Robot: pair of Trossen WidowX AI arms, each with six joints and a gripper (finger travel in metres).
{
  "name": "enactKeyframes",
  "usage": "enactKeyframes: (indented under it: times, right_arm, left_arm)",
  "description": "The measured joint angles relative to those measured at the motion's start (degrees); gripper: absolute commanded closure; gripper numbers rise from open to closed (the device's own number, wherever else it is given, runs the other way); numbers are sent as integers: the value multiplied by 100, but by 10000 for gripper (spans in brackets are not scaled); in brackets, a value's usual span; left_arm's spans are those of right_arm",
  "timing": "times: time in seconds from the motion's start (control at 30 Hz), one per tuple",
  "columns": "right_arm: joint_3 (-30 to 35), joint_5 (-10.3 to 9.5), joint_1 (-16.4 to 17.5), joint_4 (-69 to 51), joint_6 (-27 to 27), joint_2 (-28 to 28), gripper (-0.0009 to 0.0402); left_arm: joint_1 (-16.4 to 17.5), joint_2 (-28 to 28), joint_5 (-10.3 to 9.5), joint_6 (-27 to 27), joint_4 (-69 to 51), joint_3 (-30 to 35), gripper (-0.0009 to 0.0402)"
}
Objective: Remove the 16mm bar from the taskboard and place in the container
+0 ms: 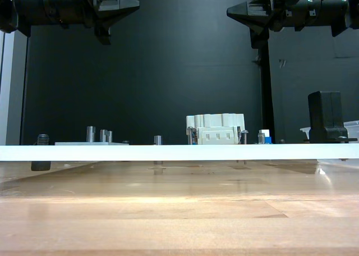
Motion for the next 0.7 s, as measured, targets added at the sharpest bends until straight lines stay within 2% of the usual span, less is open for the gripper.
enactKeyframes:
  times: [0.7]
  right_arm:
    - [2,-2,0,-195,-2,0,393]
  left_arm:
    - [0,0,2,0,0,2,393]
